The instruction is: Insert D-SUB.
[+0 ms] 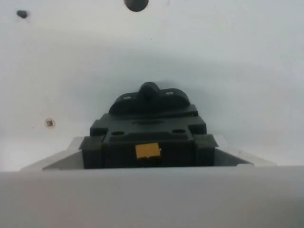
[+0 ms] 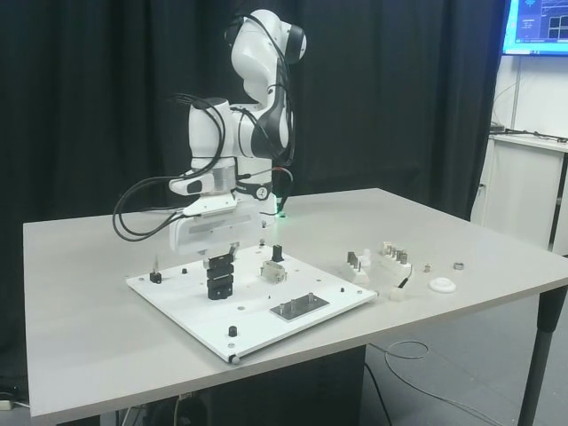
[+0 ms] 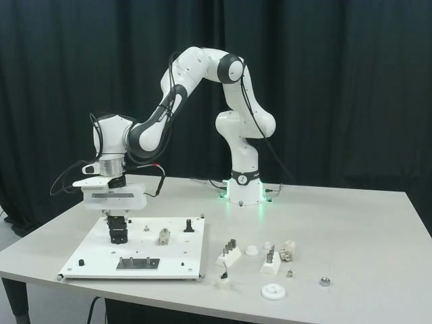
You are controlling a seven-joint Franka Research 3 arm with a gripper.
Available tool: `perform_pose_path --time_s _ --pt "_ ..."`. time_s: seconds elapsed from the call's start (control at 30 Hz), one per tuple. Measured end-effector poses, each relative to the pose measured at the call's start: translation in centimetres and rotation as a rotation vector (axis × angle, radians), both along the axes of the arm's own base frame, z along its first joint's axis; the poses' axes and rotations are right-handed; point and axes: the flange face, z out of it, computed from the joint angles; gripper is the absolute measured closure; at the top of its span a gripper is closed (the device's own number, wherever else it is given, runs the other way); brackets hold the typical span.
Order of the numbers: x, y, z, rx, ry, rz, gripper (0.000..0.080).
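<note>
Wrist view: gripper (image 1: 148,159) fingers are clamped on a black D-SUB connector (image 1: 148,133), one black finger (image 1: 91,151) on each side of its body. Connector hangs below the wrist, over the white board (image 1: 228,71); a black rounded cable end projects past its far edge. Cannot tell whether the connector touches the board.

First room view, near to far: white board (image 2: 257,311) lies flat on the grey table (image 2: 80,293). Grey metal plate with pins (image 2: 299,306) sits near the board's front edge; a small black peg (image 2: 232,330) stands at the near corner. Behind these, the gripper (image 2: 218,268) holds the connector (image 2: 218,277) upright over the board's middle. A grey socket fixture (image 2: 274,269) stands just beside it on the board, apart from the connector. Loose white and grey parts (image 2: 390,262) lie on the table off the board's edge, among them a white gear (image 2: 441,285).

Second room view: gripper (image 3: 119,226) and connector (image 3: 119,233) are over the board's (image 3: 88,263) far side, with the fixture (image 3: 164,236) near. White arm (image 3: 196,74) arches back to its base (image 3: 244,192), where a green light shows. Black curtain (image 3: 337,81) behind.
</note>
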Motion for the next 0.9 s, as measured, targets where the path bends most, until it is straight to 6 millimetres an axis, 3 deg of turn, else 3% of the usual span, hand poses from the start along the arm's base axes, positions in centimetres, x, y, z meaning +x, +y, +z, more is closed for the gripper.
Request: perform_pose_path --time_s 0.9 --pt "-0.49 -0.67 0.01 -0.013 0.017 -0.007 0.0417"
